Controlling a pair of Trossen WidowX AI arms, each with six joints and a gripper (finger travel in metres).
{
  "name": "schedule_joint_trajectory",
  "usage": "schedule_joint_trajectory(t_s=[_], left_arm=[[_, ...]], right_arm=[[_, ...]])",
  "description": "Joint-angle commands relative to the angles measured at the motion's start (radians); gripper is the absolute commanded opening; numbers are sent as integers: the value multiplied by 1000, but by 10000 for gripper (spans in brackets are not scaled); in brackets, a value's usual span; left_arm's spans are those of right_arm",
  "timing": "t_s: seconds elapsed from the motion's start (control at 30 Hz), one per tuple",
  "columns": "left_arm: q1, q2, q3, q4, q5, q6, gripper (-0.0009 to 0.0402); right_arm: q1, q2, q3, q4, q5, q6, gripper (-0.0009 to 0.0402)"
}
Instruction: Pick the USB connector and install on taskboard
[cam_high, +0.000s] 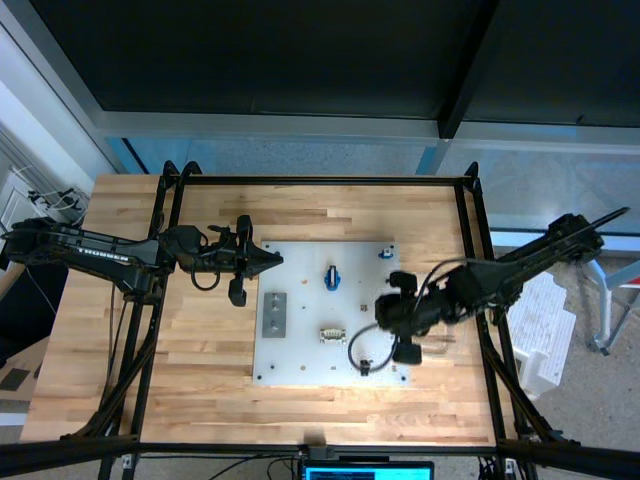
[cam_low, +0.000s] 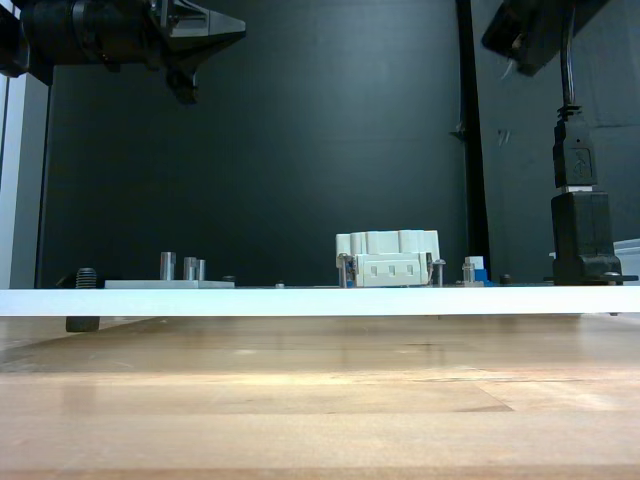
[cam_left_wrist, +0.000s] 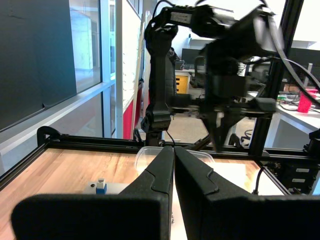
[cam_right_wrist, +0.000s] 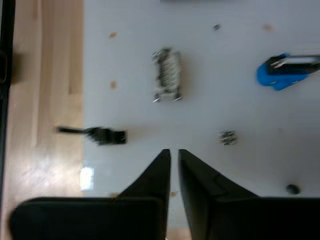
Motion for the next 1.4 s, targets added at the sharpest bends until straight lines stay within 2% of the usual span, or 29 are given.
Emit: schedule_joint_trajectory(t_s=[0.03,0.2,0.23,0.33,0.5,0.7,0.83,0.87,0.93,1.1,1.33,1.4], left_arm=[[0,0,0,0,0,0,0],[0,0,0,0,0,0,0],[0,0,0,0,0,0,0],[0,0,0,0,0,0,0],[0,0,0,0,0,0,0],[0,0,0,0,0,0,0],[0,0,0,0,0,0,0],[0,0,0,0,0,0,0],[0,0,0,0,0,0,0],[0,0,0,0,0,0,0],[0,0,0,0,0,0,0],[0,0,0,0,0,0,0]], right_arm=[[-58,-57,-51,50,-1,-51,5],[-157,-138,-132,145,-5,-151,1],[-177,-157,-150,169,-11,-169,-1],[-235,-205,-206,268,-58,-233,0],[-299,-255,-277,451,-72,-306,0],[-370,-272,-359,705,-166,-346,0],[-388,-272,-395,844,-171,-376,0],[-393,-272,-404,879,-177,-379,0],[-406,-272,-418,940,-219,-383,0],[-431,-278,-449,1048,-243,-398,0],[-452,-294,-540,1242,-245,-396,0],[-452,-300,-567,1286,-237,-393,0]])
